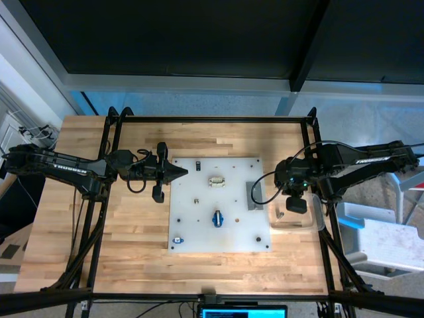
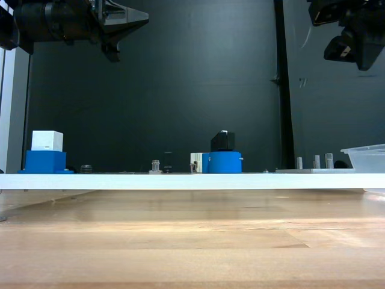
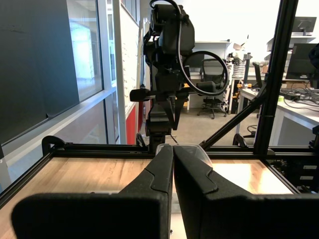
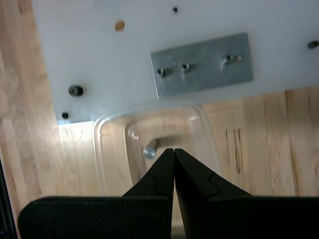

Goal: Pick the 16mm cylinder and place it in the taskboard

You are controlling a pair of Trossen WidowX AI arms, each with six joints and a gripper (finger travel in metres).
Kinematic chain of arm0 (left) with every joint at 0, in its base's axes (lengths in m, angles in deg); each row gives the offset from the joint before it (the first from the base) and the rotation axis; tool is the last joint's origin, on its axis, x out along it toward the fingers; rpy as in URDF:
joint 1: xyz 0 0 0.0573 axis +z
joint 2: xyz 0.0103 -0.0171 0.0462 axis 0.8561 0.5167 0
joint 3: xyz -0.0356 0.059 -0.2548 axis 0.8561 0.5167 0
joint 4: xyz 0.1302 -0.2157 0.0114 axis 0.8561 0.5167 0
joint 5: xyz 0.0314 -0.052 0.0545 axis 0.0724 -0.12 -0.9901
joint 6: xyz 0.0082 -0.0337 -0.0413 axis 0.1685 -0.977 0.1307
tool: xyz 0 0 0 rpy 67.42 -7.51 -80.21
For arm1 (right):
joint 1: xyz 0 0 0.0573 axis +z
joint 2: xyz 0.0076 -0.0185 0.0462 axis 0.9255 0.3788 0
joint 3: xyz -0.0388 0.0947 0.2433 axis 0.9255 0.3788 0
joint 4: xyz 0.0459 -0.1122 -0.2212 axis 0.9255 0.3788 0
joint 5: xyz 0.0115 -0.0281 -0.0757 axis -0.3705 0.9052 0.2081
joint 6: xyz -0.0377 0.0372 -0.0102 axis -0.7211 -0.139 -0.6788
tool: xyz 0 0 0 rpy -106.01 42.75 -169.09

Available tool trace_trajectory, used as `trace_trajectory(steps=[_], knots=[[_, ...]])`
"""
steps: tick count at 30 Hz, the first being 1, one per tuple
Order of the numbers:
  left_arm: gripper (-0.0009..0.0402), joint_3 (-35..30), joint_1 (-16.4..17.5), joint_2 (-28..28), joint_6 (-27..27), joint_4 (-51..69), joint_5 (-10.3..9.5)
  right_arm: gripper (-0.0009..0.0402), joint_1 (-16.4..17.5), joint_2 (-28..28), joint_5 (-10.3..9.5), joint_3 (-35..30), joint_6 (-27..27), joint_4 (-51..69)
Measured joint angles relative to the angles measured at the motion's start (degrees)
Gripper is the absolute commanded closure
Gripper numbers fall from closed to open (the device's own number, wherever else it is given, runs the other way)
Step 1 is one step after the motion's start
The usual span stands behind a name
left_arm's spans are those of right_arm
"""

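**High view with wrist views: both grippers closed, cylinder loose in the bin**

In the high view we see a pale wooden table (image 1: 99,252) inside a black frame (image 1: 212,119). A dark panel (image 1: 172,36) stands behind it, and grey floor shows at the right. The left wrist view looks across the table to an office with desks, chairs and tall windows.

At the left, the left gripper (image 1: 181,171) hangs high above the left edge of the taskboard (image 1: 199,232), pointing right. Its fingers (image 3: 162,167) are pressed together with nothing between them.

The white taskboard lies flat at the centre of the table. It carries the blue fitting (image 1: 217,218) near the middle and the grey block (image 1: 254,195) on its right edge.

At the right, a clear bin (image 1: 319,222) sits on the wood, just beside the board's right edge. The right gripper (image 4: 174,149) points down into the bin with its fingers pressed together, gripping nothing.

The 16mm cylinder (image 4: 149,152) rests on the bin floor just beside the closed tips, and we cannot tell whether it touches them. It appears to lie on its side, with a bright round end facing the wrist camera. Its short long axis seems to run from that end towards the taskboard, though this is hard to confirm.
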Motion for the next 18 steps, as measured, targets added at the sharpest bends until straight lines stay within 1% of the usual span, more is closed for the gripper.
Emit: trace_trajectory(steps=[10, 14, 18], knots=[[0.0393, 0.0, 0.0, 0.0, 0.0, 0.0, 0.0, 0.0393, 3.7, 1.9, 0.09, 0.0, 3.1, 2.1], [0.0393, 0.0, 0.0, 0.0, 0.0, 0.0, 0.0, 0.0393, 4.4, 2.2, 1.62, 0.0, 4.2, 2.1], [0.0393, 0.0, 0.0, 0.0, 0.0, 0.0, 0.0, 0.0393, 5.7, 2.3, 1.77, 0.0, 4.9, 2.1]])
